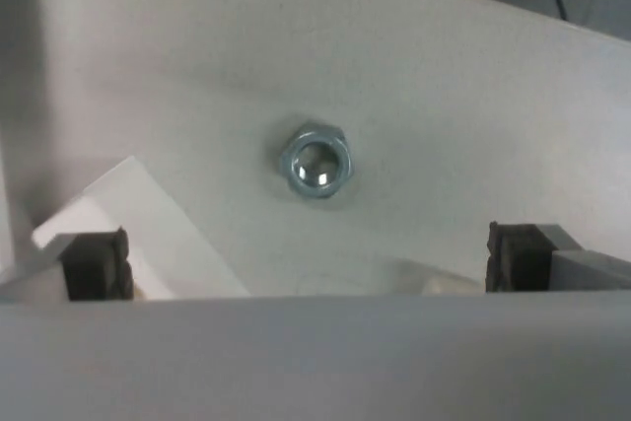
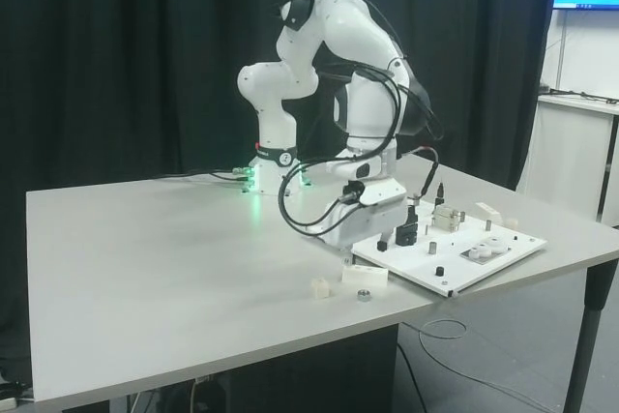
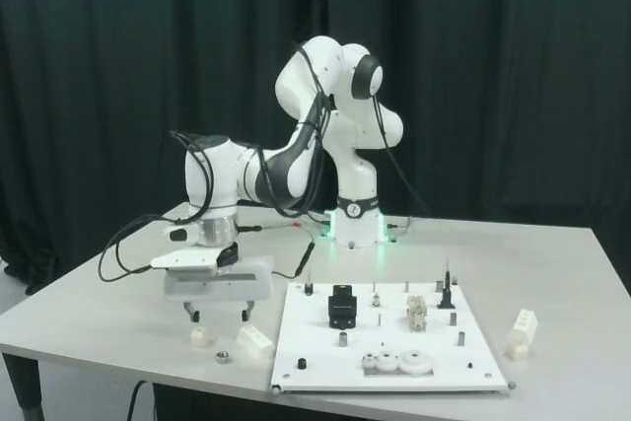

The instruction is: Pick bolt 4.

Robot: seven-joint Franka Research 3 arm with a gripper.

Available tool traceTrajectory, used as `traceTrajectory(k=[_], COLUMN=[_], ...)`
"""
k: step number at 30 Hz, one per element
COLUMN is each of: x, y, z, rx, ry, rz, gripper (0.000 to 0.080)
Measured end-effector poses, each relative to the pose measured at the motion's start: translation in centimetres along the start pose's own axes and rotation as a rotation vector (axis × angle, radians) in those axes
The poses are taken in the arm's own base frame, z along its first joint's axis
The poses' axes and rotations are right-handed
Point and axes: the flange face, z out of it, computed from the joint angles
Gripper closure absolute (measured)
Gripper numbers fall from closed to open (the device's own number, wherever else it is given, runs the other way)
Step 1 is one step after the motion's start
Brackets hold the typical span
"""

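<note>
Wrist view: the hand (image 1: 308, 261) hangs over the grey bench (image 1: 444, 96) with its two black fingertips (image 1: 97, 265) spread wide and nothing between them. What lies below is a hexagonal grey metal piece with a hole through it (image 1: 315, 160); it looks like a nut, not a bolt, though the task says bolt 4. It sits flat on the bench, roughly midway between the fingertips, just off their closing line. A white block (image 1: 138, 229) lies close by the one fingertip. The risk, as I judge it: the piece is low and flat, so if the hand comes down short the pads will close above it, and if the hand descends off line one finger may land on the white block or nudge the piece away.

First room view: the hand (image 2: 360, 227) hovers near the front edge of the bench, and the metal piece (image 2: 365, 294) lies below it, at about 6 o'clock. The white block (image 2: 365, 276) is just beside it, a smaller white piece (image 2: 318, 286) at its 9 o'clock, and the white board (image 2: 503, 250) of parts at about 3 o'clock.

Second room view: the fingers hang apart above the bench, the metal piece (image 3: 223, 356) below at 6 o'clock, lying between the smaller white piece (image 3: 201, 336) and the white block (image 3: 255, 341). That tight flanking is the hazard for wide fingers coming down.
</note>
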Motion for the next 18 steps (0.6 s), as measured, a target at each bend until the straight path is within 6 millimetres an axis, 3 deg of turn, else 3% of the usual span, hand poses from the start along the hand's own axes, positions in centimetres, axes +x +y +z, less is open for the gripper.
traceTrajectory(k=[18], x=[-0.2], y=[-0.4], z=[4.9], rx=[-0.024], ry=[0.009], rz=[0.016], gripper=[0.0003])
